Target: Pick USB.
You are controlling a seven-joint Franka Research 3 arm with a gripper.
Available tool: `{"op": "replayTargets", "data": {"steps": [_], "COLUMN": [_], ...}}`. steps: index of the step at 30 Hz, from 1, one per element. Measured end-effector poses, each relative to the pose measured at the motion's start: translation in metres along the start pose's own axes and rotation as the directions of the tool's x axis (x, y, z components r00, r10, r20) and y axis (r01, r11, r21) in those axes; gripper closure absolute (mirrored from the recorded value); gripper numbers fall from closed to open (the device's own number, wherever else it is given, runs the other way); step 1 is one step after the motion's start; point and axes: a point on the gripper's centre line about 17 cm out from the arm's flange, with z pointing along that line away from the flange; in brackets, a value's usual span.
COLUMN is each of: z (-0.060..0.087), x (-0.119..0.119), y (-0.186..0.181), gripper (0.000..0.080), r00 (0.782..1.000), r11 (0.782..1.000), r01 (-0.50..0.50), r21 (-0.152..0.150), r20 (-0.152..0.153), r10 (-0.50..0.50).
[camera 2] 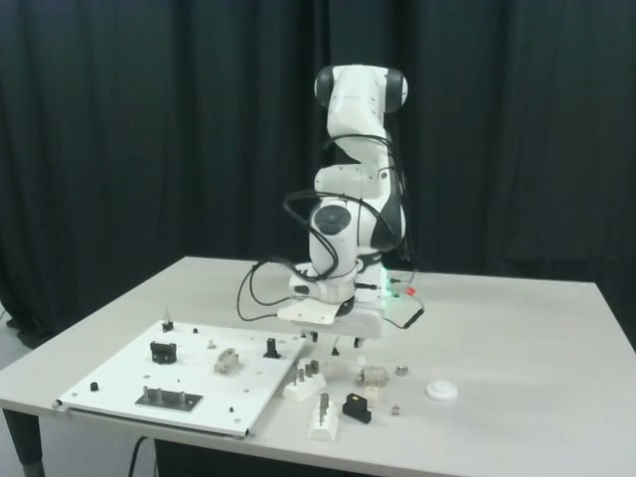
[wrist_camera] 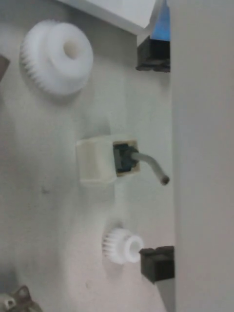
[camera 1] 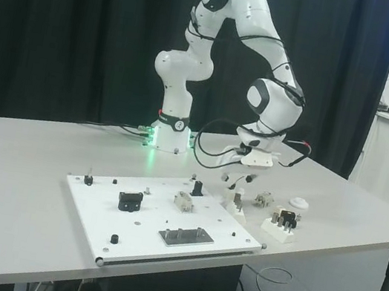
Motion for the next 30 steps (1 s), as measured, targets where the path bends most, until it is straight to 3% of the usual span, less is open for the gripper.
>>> {"op": "replayTargets", "data": {"steps": [18, 30], "z": [0.017, 0.020], "x": [-0.004, -0.005], "y": [-0.012, -0.011], "gripper": [0.0003, 0.0003], "r00": [0.999, 0.999], "r11": [1.000, 1.000], "r01": [0.027, 0.025], "r21": [-0.003, -0.001], "r20": [0.034, 0.041], "r10": [-0.027, -0.025]}}
